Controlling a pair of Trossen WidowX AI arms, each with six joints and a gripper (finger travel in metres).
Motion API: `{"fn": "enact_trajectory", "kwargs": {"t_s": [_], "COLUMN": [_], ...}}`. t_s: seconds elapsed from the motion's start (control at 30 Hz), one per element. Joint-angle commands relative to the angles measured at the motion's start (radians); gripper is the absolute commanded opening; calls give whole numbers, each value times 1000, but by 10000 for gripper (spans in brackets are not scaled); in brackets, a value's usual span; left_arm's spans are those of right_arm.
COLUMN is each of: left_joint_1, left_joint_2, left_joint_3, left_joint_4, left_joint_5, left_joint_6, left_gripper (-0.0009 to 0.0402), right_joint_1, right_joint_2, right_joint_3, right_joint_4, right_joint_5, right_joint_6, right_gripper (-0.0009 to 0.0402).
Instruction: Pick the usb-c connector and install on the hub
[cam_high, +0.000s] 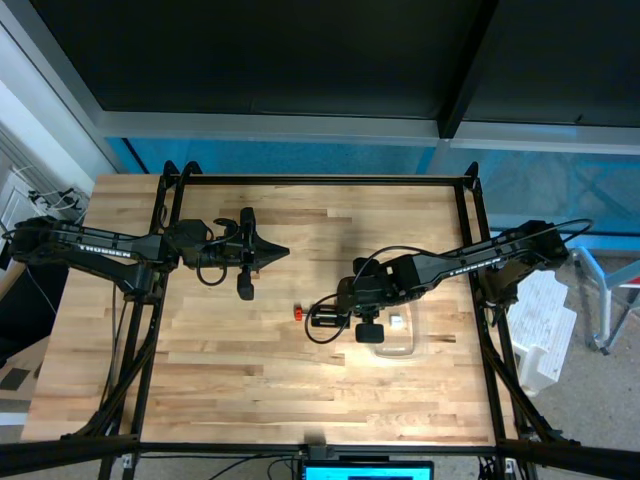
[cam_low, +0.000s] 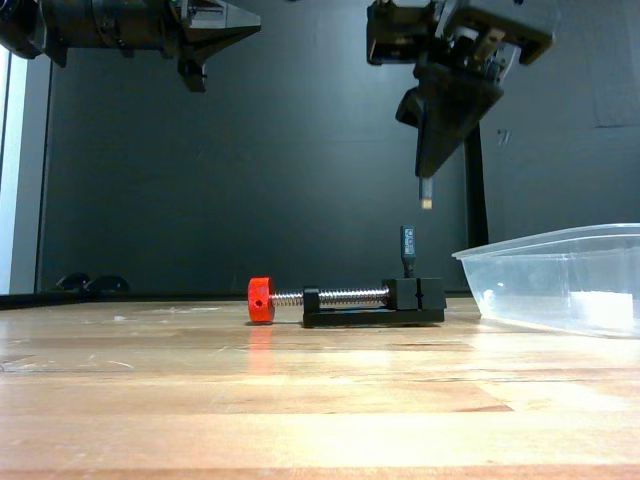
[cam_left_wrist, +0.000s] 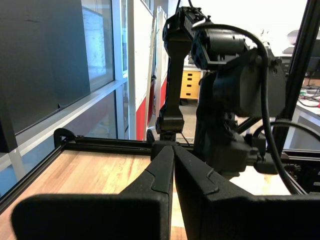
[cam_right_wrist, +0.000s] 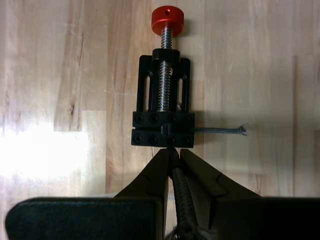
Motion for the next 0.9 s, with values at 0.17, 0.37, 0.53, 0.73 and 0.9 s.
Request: {"fn": "enact_trajectory", "kwargs": {"t_s": [0.17, 0.37, 0.53, 0.73, 0.9], "left_joint_1": [0, 0, 0, 0, 0], "left_joint_2": [0, 0, 0, 0, 0], "left_joint_3": [0, 0, 0, 0, 0], "left_joint_4": [0, 0, 0, 1, 0], "left_joint_5": [0, 0, 0, 0, 0], "left_joint_6": [0, 0, 0, 0, 0], "left_gripper": [0, 0, 0, 0, 0], "right_joint_1": [0, -5, -6, -6, -8], "right_joint_2": [-3, 0, 21, 47, 52], "right_joint_3": [24, 24, 24, 45, 54], "right_joint_4": [-19, -5, 14, 17, 10], "right_joint_5": [1, 1, 0, 1, 2], "right_joint_6": [2, 1, 1, -5, -18], "right_gripper": [0, 0, 0, 0, 0]}}
